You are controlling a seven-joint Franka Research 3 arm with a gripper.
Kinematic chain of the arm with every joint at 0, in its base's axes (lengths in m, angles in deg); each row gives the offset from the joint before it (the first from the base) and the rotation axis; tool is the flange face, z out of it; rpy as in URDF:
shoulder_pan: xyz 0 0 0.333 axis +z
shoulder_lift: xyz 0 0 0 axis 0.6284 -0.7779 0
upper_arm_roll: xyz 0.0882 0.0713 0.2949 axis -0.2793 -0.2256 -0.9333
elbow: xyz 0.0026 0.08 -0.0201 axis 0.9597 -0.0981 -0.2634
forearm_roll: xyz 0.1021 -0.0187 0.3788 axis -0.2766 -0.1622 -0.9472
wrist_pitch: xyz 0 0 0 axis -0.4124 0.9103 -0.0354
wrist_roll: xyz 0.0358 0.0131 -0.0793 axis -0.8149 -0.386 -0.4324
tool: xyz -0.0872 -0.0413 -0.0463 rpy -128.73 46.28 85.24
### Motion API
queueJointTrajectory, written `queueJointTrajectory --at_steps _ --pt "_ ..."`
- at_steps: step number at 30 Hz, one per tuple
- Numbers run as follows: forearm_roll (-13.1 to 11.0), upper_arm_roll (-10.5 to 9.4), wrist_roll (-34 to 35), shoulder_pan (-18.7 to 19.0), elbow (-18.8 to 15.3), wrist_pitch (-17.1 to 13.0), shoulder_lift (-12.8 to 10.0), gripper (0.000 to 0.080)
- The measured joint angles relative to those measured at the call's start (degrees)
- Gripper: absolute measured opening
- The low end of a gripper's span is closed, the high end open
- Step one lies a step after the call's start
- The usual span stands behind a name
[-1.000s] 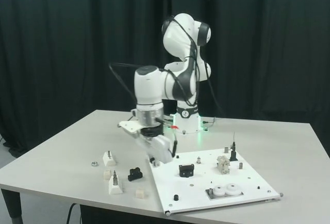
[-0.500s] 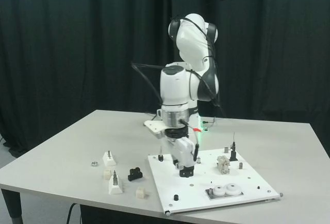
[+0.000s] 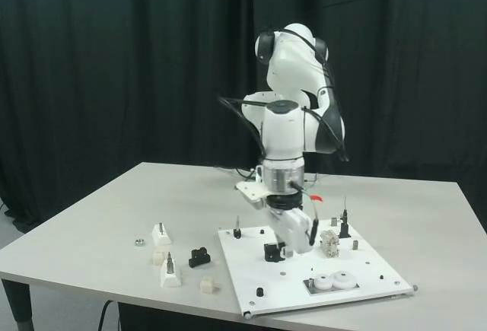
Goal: Insert small gear.
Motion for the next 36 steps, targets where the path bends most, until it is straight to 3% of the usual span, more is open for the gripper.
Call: queueJointTrajectory --at_steps 36 --pt "0.5 0.06 7.9 3.5 4.3 -1.6 -5.6 0.0189"
